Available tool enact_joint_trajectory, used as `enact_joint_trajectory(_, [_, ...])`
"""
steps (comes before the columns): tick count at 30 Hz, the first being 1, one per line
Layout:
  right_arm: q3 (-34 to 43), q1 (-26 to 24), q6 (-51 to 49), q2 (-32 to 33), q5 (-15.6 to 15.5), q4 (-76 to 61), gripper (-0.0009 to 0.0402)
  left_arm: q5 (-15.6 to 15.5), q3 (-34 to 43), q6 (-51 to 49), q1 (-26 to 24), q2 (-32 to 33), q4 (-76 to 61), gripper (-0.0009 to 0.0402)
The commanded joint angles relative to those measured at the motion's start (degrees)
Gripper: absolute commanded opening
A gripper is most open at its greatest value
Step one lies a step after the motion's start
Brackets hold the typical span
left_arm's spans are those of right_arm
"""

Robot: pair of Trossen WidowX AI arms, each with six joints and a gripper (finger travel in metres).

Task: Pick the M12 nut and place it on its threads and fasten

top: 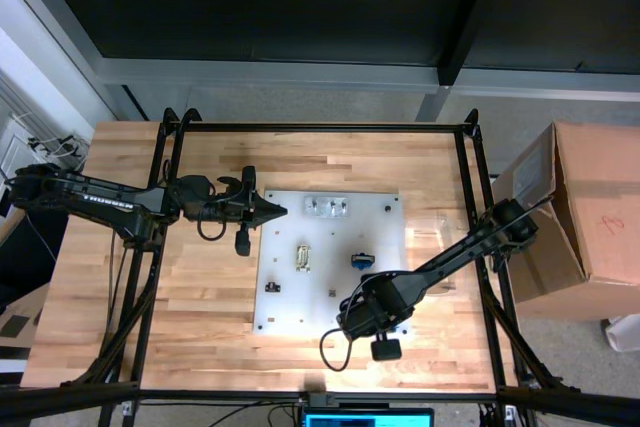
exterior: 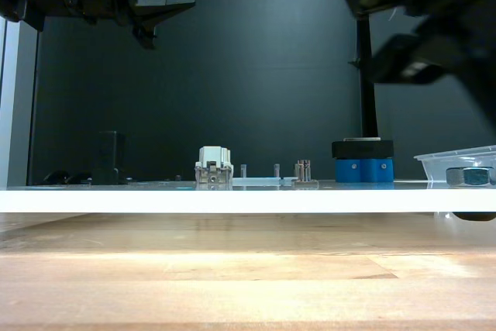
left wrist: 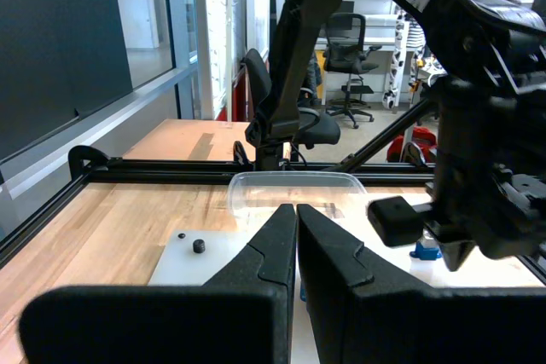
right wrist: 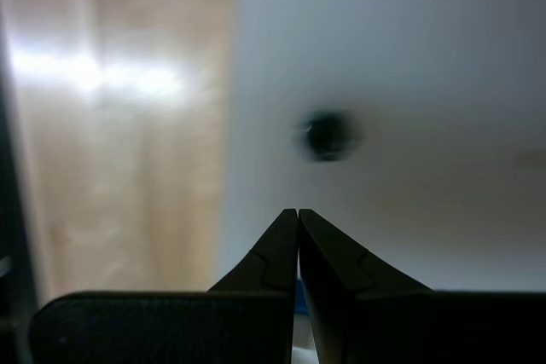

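Nut (exterior: 469,176) seating unclear; left gripper (left wrist: 296,206) aloft, right gripper (right wrist: 298,210) above board (top: 300,307).

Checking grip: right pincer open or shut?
Shut: right pincer, over the board near right, fingers touching, empty; left pincer, shut, hovers at its left edge.

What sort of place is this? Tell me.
Probably a robotics lab: office chairs, a black-framed wooden table, a white task board. Left hand hovers over the board's far left edge, right hand over its near right. Nut: on its stud or not, cannot tell.
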Motion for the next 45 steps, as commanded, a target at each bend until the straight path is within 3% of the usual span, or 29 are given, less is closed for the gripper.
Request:
enact_joint_trajectory(1, [0.0, 0.0, 0.1, -0.8, 3.8, -0.3, 0.0, 0.0, 0.0, 0.0, 0.0, 0.0, 0.0, 0.0])
enact_joint_trajectory(4, [0.0, 0.0, 0.1, -0.8, 5.2, -0.2, 0.0, 0.0, 0.0, 0.0, 0.0, 0.0, 0.0, 0.0])
enact_joint_trajectory(17, [-0.4, -0.1, -0.1, -0.9, 5.4, 0.9, 0.0, 0.0, 0.0, 0.0, 0.0, 0.0, 0.0, 0.0])
enact_joint_trajectory(20, [-0.5, -0.2, 0.3, -2.5, 7.4, 4.1, 0.0, 0.0, 0.0, 0.0, 0.0, 0.0, 0.0, 0.0])
enact_joint_trajectory(27, [-5.3, -4.0, -3.5, -11.7, 12.9, 13.4, 0.0, 0.0, 0.0, 0.0, 0.0, 0.0, 0.0, 0.0])
enact_joint_trajectory(31, [-11.6, -6.9, -8.0, -19.4, 14.3, 20.4, 0.0, 0.0, 0.0, 0.0, 0.0, 0.0, 0.0, 0.0])
enact_joint_trajectory(41, [-29.6, -17.0, -18.4, -39.3, 13.6, 45.4, 0.0, 0.0, 0.0, 0.0, 0.0, 0.0, 0.0, 0.0])
enact_joint_trajectory(45, [-36.5, -21.6, -21.0, -46.3, 7.8, 56.3, 0.0, 0.0, 0.0, 0.0, 0.0, 0.0, 0.0, 0.0])
